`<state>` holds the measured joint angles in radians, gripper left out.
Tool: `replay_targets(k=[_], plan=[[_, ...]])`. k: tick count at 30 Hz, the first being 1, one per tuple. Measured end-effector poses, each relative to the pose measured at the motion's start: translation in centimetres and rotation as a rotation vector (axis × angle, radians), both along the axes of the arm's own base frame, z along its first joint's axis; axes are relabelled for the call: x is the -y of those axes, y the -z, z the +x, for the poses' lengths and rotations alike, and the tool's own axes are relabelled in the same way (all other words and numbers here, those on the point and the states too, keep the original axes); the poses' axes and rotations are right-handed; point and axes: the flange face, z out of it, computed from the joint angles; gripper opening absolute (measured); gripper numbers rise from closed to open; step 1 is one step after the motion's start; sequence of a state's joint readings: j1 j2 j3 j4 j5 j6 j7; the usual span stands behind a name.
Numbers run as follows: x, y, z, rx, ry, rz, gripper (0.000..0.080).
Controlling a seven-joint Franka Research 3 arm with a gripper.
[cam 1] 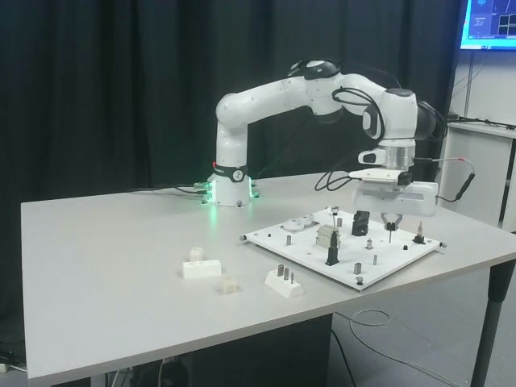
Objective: Insert round peg 1.
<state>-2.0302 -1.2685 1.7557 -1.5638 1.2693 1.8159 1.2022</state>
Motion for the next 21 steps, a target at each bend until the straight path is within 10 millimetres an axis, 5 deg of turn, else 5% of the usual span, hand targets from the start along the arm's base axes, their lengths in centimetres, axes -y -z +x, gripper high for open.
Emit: replay_targets(k=[21], plan=[[-1.9,3.0,-0.2,0.008,0.029,-0.021,0.0015]])
